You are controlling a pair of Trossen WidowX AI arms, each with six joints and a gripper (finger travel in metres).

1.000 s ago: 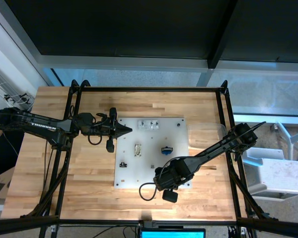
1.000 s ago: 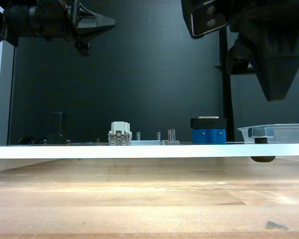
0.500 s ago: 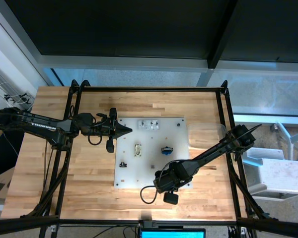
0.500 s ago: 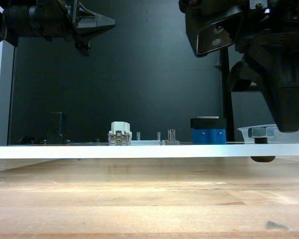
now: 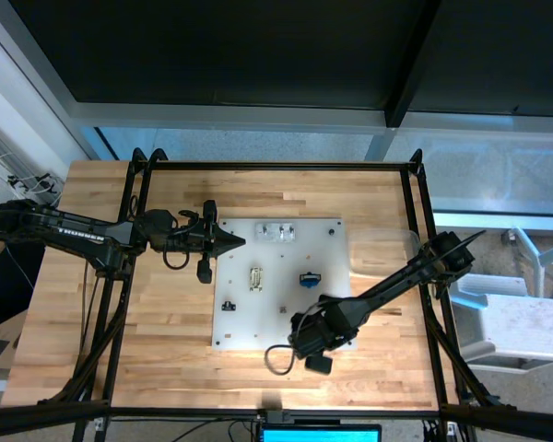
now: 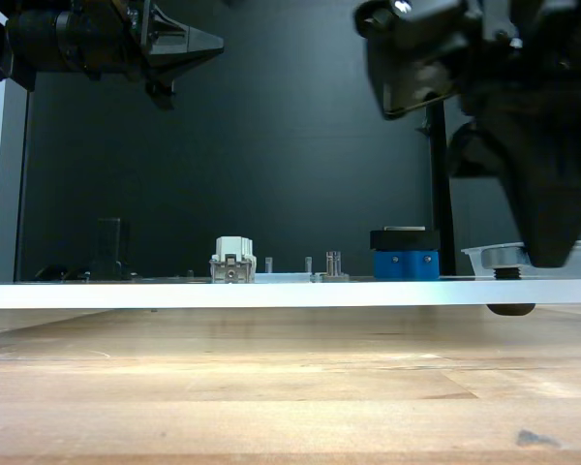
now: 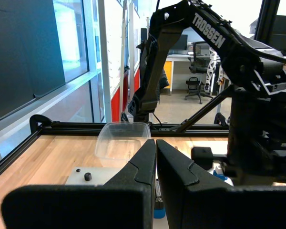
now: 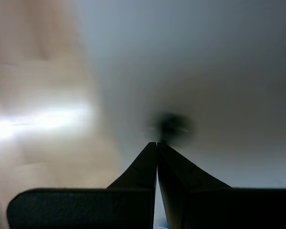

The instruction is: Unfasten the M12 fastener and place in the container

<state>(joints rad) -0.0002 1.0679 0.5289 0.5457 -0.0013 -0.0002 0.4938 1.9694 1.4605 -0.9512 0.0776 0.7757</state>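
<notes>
The M12 fastener [image 6: 502, 257], a small silver nut, sits on its stud [image 6: 506, 274] at the near right edge of the white board [image 6: 271, 293]. My right gripper [image 6: 550, 260] hangs low right at the nut and hides its right side. In the right wrist view the right gripper [image 8: 157, 143] is shut with nothing between its fingers, and a blurred dark spot lies just beyond the tips. The clear container [image 7: 123, 139] stands off the board's right edge, behind the stud in the low view. In the high view the arm covers the nut. My left gripper [image 5: 235, 241] hovers shut over the board's far left edge.
On the board stand a blue-and-black part [image 6: 404, 254], a grey connector [image 6: 232, 262] and a silver post [image 6: 332, 263]. Black frame rails [image 5: 276, 167] run round the wooden table. The right arm's link [image 5: 396, 281] stretches across the board's right side.
My right gripper has come down from well above the board to the nut's level, now covering part of it. The left arm has not moved.
</notes>
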